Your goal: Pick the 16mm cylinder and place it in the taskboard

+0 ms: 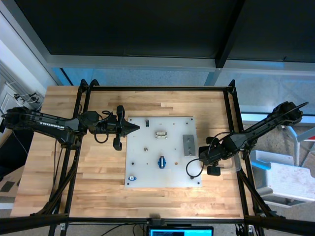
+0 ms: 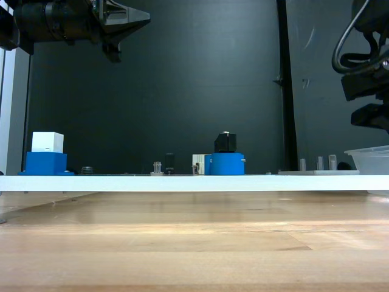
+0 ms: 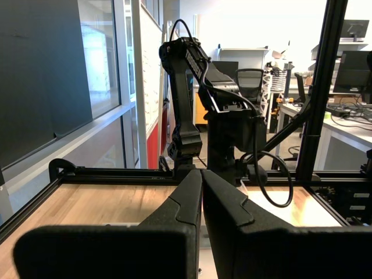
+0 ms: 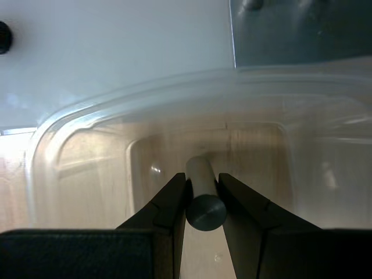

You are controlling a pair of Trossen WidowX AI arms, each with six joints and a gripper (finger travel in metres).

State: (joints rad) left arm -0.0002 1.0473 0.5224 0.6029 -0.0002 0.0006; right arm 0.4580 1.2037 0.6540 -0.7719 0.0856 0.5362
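Taskboard laid white at table centre, clear tray set at its 3 o'clock, left gripper held shut, raised at the board's 9 o'clock edge, right gripper poised over the tray, 16mm cylinder clamped between its fingers.

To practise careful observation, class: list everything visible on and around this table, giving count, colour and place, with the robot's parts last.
taskboard: one, white, middle of the wooden table.
blue fitting: one, blue, taskboard's near half.
grey block: one, grey, taskboard's right side.
connector: one, pale, taskboard's far half.
blue-and-white block: one, taskboard's near-left corner.
clear tray: one, transparent, beside the taskboard's right edge.
16mm cylinder: one, dark grey, held over the clear tray.
left gripper: one, black, shut and empty, raised over the taskboard's left edge.
right gripper: one, black, shut on the 16mm cylinder, above the clear tray.
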